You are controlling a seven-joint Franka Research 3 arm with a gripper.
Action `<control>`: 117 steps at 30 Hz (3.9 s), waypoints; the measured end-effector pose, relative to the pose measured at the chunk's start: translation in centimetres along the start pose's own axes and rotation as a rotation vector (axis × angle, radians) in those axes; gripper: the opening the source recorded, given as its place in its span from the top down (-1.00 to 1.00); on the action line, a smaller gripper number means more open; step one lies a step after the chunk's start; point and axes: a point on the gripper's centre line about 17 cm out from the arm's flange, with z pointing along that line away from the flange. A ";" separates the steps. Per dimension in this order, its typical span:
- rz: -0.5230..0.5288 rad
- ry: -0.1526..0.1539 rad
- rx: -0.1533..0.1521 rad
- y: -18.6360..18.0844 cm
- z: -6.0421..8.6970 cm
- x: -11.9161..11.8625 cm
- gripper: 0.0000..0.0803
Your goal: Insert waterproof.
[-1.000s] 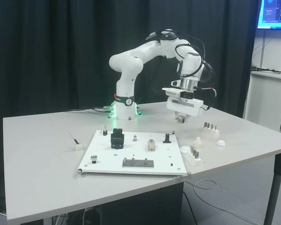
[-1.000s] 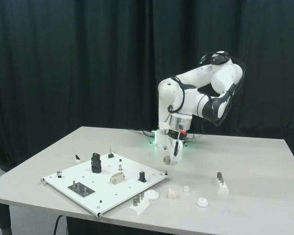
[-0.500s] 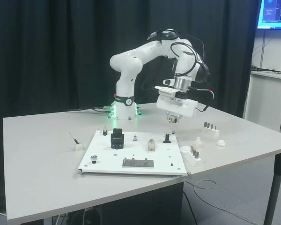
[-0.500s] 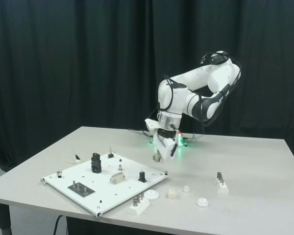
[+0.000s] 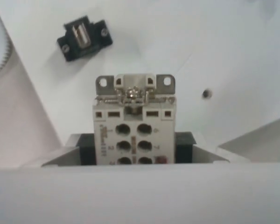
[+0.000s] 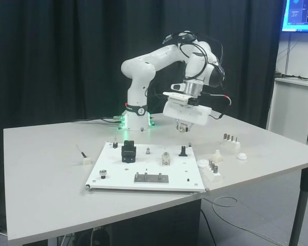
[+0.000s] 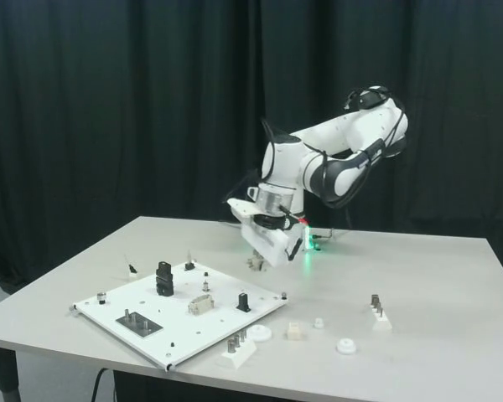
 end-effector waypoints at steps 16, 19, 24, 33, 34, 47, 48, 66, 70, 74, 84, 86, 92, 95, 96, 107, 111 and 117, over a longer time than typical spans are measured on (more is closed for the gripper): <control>-0.140 -0.009 -0.009 4.3 0.5 3.9 0.21; -0.170 -0.009 -0.005 4.8 0.6 4.6 0.21; -0.196 -0.006 0.019 4.9 0.6 5.6 0.21; -0.228 0.002 0.064 4.8 0.9 7.6 0.21; -0.235 0.002 0.068 4.7 1.0 7.8 0.21; -0.321 -0.003 0.100 4.7 2.6 10.4 0.21; -0.324 -0.004 0.103 4.6 2.7 10.5 0.21; -0.350 -0.013 0.140 1.8 2.4 13.1 0.21; -0.352 -0.007 0.135 1.5 2.3 14.2 0.21; -0.351 -0.013 0.137 1.3 2.5 15.1 0.21; -0.346 -0.056 0.150 0.9 3.2 16.3 0.21; -0.344 -0.066 0.152 0.9 3.3 16.4 0.21; -0.345 -0.093 0.154 0.7 3.8 16.5 0.21; -0.348 -0.102 0.155 0.6 4.2 16.4 0.21; -0.348 -0.104 0.156 0.5 4.3 16.4 0.21; -0.367 -0.112 0.158 0.2 5.2 15.9 0.21; -0.370 -0.113 0.155 0.2 5.3 15.8 0.21; -0.367 -0.116 0.153 0.4 5.5 15.7 0.21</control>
